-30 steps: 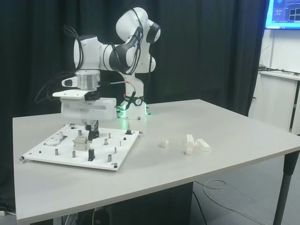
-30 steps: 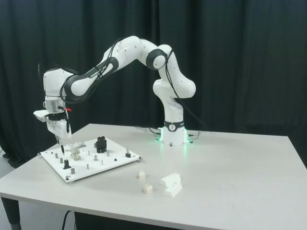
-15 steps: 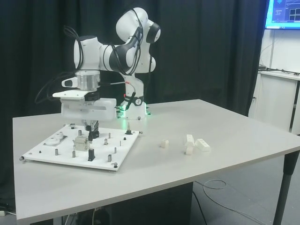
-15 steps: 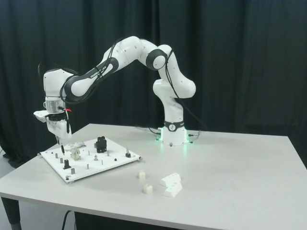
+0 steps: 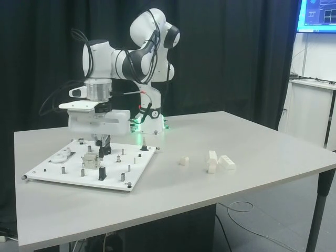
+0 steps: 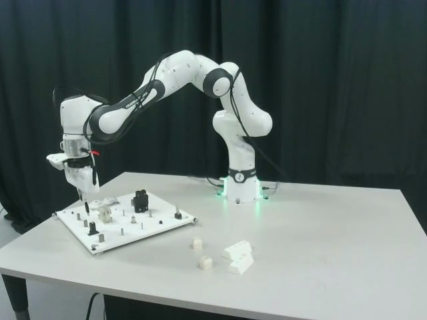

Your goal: Place USB.

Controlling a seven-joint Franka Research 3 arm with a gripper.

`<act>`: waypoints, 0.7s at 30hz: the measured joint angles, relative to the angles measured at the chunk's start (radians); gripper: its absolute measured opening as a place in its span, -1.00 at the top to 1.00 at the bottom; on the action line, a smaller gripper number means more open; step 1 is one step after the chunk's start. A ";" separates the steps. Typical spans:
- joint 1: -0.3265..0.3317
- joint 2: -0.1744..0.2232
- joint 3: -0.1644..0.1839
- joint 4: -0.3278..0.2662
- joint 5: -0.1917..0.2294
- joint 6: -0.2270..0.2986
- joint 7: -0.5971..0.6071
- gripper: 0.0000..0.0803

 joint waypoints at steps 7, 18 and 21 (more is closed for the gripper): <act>0.000 0.000 0.001 0.002 0.000 0.000 0.000 0.96; 0.020 -0.002 0.018 0.017 0.013 -0.033 -0.051 0.96; 0.032 -0.005 0.020 0.020 0.020 -0.048 -0.073 0.96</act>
